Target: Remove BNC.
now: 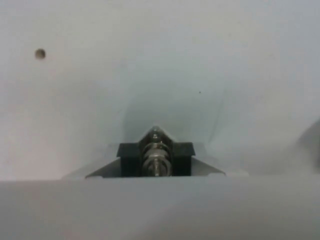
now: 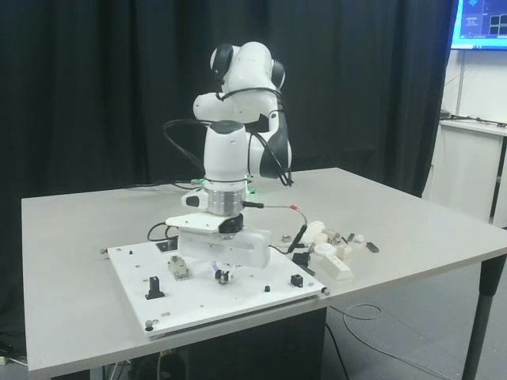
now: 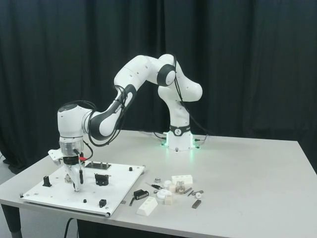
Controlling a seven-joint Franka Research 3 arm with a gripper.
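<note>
BNC gripped btwn end effector fingers, just above white board, arm vertical.

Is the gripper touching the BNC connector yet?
Touching. In the wrist view the black fingers sit flush against both sides of the BNC connector, with no gap showing. The gripper is down at the white board.

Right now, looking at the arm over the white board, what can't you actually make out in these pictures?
- BNC connector: wrist view shows only its end; the grey blur along the lower edge cuts off the rest.
- Gripper: both room views show it too small to tell how its fingers stand.
- Loose parts on the table beside the white board: too small to identify.
</note>
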